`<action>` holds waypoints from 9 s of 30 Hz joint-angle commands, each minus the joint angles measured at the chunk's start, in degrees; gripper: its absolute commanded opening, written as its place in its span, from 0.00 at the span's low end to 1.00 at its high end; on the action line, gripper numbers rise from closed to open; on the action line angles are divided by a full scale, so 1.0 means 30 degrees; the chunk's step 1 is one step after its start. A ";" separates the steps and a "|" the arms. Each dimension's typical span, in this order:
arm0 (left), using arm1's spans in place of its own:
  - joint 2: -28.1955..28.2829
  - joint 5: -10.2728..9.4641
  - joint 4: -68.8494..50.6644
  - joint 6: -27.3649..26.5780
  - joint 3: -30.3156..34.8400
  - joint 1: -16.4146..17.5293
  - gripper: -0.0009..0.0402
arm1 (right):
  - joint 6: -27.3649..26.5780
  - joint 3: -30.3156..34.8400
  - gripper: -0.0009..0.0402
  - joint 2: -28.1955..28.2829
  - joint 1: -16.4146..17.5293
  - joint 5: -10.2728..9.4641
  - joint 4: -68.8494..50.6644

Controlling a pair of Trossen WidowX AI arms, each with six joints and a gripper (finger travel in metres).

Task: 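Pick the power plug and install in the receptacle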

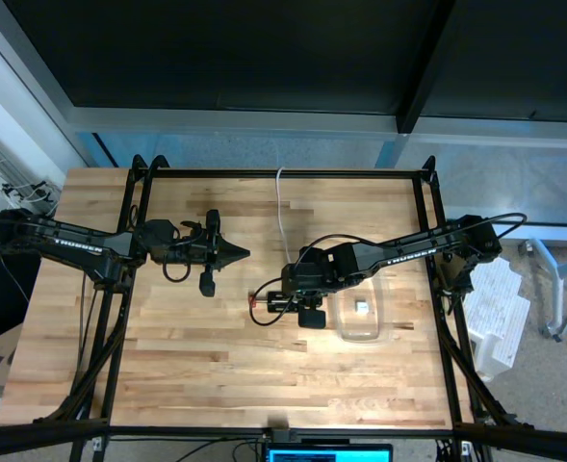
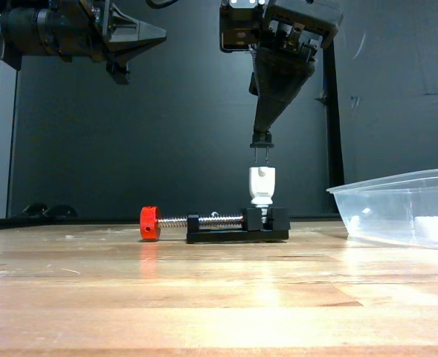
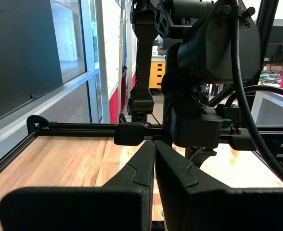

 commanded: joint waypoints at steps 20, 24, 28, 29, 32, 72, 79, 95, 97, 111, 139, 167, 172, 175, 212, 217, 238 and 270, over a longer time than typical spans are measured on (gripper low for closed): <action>0.0000 0.0007 0.0007 0.0000 0.0007 0.0000 0.02 | -0.0189 -0.0809 0.02 -0.0007 -0.0146 -0.0146 0.0801; 0.0000 0.0007 0.0000 0.0000 0.0007 0.0000 0.02 | -0.0277 -0.1064 0.02 -0.0007 -0.0219 -0.0153 0.1107; 0.0000 0.0007 0.0007 -0.0007 0.0007 0.0000 0.02 | -0.0350 -0.1282 0.02 -0.0007 -0.0270 -0.0146 0.1333; 0.0000 0.0007 0.0007 0.0000 0.0007 0.0007 0.02 | -0.0364 -0.1311 0.02 -0.0007 -0.0299 -0.0146 0.1348; 0.0000 0.0007 0.0007 0.0000 0.0007 0.0000 0.02 | -0.0386 -0.1479 0.02 -0.0007 -0.0306 -0.0146 0.1472; 0.0000 0.0007 0.0007 0.0000 0.0007 0.0007 0.02 | -0.0277 -0.7074 0.02 -0.1770 -0.0641 -0.0087 0.7490; 0.0000 0.0007 0.0007 -0.0007 0.0007 0.0000 0.02 | -0.0262 -0.7839 0.02 -0.2193 -0.0670 -0.0058 0.8786; 0.0000 0.0007 0.0007 0.0000 0.0007 0.0000 0.02 | -0.0160 -1.0586 0.02 -0.3585 -0.0670 0.0095 1.1868; 0.0000 0.0007 0.0007 0.0000 0.0007 0.0007 0.02 | -0.0182 -1.0593 0.02 -0.3555 -0.0678 0.0102 1.1999; 0.0000 0.0007 0.0007 0.0000 0.0007 0.0000 0.02 | -0.0175 -0.9923 0.05 -0.3585 -0.0634 0.0036 1.2080; 0.0000 0.0007 0.0000 0.0000 0.0007 0.0000 0.02 | -0.0015 -0.8400 0.29 -0.4743 -0.0525 0.0029 0.9486; 0.0000 0.0007 0.0000 -0.0007 0.0007 0.0000 0.02 | -0.1020 -0.6805 0.31 -0.7475 -0.0495 0.0087 0.4539; 0.0000 0.0007 0.0000 0.0000 0.0007 0.0000 0.02 | -0.1851 -0.6812 0.21 -0.9027 -0.0984 0.0073 0.5508; 0.0000 0.0007 0.0007 -0.0007 0.0007 0.0000 0.02 | -0.2142 -0.7096 0.13 -0.9755 -0.1457 0.0058 0.6470; 0.0000 0.0007 0.0007 -0.0007 0.0007 0.0000 0.02 | -0.2288 -1.7682 0.02 -1.5344 -0.3512 -0.2127 2.4866; 0.0000 0.0007 0.0007 0.0000 0.0007 0.0007 0.02 | -0.2244 -1.8200 0.02 -1.5467 -0.3512 -0.2127 2.5441; 0.0000 0.0007 0.0007 -0.0007 0.0007 0.0000 0.02 | -0.2674 -1.7799 0.02 -1.5548 -0.3512 -0.2382 2.4968; 0.0000 0.0007 0.0007 0.0000 0.0007 0.0000 0.02 | -0.3104 -1.8506 0.02 -1.5548 -0.3490 -0.1749 2.6002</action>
